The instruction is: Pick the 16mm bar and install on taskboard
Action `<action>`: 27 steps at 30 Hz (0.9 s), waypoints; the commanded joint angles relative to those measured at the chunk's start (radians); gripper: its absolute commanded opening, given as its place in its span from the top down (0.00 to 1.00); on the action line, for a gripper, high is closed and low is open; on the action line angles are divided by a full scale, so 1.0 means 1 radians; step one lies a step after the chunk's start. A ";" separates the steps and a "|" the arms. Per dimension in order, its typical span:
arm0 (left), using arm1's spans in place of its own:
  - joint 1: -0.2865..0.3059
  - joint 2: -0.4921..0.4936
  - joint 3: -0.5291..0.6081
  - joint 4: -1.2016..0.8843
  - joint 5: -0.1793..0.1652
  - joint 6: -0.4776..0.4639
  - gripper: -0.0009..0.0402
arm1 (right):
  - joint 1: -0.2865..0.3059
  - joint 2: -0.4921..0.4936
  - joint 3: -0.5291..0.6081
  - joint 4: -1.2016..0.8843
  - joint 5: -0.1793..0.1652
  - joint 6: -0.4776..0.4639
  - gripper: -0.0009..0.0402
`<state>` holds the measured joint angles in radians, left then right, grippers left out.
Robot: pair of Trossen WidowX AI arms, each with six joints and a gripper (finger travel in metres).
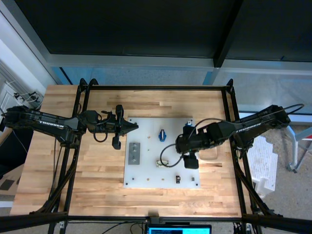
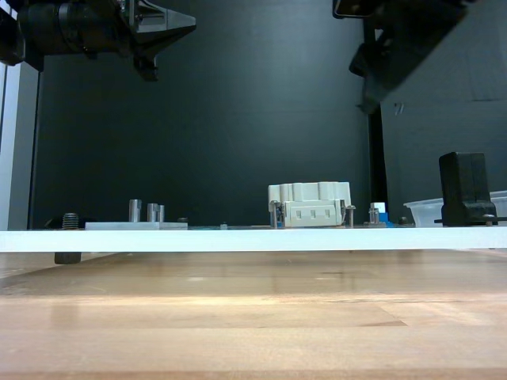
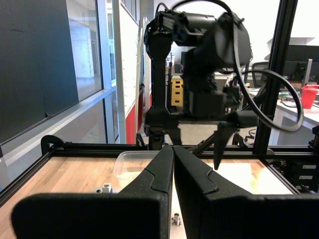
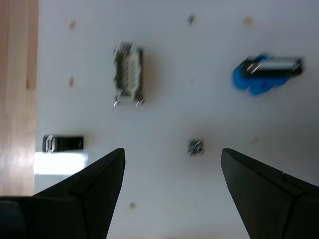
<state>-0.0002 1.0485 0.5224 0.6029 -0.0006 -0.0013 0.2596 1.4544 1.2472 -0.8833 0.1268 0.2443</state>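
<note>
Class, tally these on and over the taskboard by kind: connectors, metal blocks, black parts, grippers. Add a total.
Connectors: 2, blue connector and pale connector
Grey metal block: 1
Black part: 1
Grippers: 2, left gripper shut over the taskboard's far-left corner, right gripper open over its right half
Total: 6
</note>
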 commanded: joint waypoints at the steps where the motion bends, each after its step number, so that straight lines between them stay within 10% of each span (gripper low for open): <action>1: 0.000 0.000 0.000 0.000 0.000 0.000 0.98 | -0.042 -0.032 -0.002 0.028 -0.003 -0.054 0.32; 22: 0.000 0.000 0.000 0.000 0.000 0.000 0.98 | -0.219 -0.234 -0.139 0.438 -0.028 -0.243 0.46; 27: 0.000 0.000 0.000 0.000 0.000 0.000 0.98 | -0.247 -0.280 -0.204 0.550 -0.085 -0.250 0.55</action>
<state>-0.0002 1.0489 0.5224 0.6029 -0.0006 -0.0013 0.0166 1.1812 1.0565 -0.3592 0.0494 -0.0063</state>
